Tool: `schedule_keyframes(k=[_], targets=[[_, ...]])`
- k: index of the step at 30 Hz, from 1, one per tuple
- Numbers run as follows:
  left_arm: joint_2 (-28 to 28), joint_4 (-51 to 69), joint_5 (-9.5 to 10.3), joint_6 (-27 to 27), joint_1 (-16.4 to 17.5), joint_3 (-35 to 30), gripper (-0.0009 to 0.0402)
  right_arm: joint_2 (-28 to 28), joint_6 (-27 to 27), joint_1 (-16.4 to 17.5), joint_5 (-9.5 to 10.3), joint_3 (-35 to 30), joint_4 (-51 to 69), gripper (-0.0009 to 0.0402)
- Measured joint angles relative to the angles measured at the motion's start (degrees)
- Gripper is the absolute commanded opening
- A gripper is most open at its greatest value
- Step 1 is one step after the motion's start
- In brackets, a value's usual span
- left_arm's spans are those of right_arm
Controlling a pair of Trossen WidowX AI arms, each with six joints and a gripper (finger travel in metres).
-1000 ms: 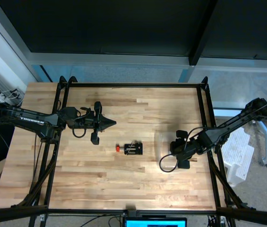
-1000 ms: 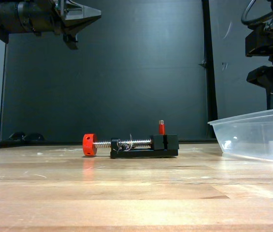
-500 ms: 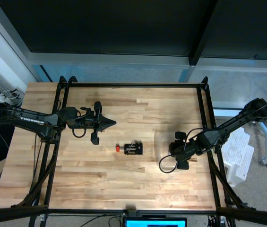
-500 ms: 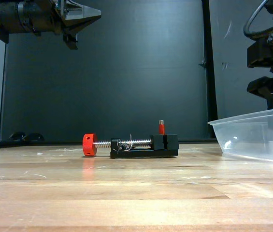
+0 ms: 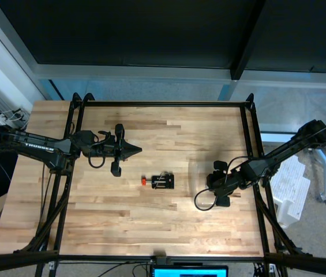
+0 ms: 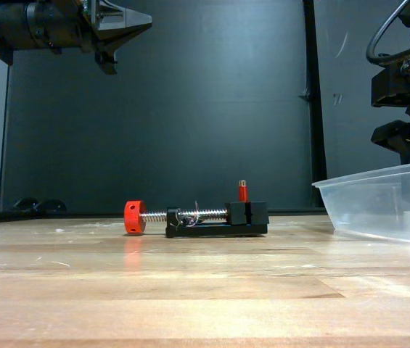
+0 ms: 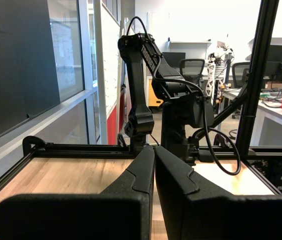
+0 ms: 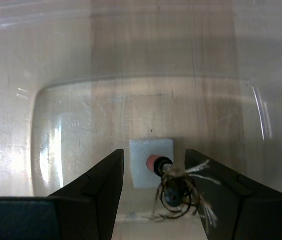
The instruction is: Pick the RCA connector and install on taskboard
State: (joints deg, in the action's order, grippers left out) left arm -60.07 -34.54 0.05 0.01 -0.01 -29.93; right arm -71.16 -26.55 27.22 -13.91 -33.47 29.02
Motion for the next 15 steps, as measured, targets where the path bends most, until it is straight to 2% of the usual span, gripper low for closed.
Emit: schedule_keyframes(k=[15], targets=[[0.0, 0.0, 0.0, -0.02, 0.0, -0.02, 0.0, 0.0, -0.02, 0.02, 0.02, 0.04, 0.0, 0.0082]])
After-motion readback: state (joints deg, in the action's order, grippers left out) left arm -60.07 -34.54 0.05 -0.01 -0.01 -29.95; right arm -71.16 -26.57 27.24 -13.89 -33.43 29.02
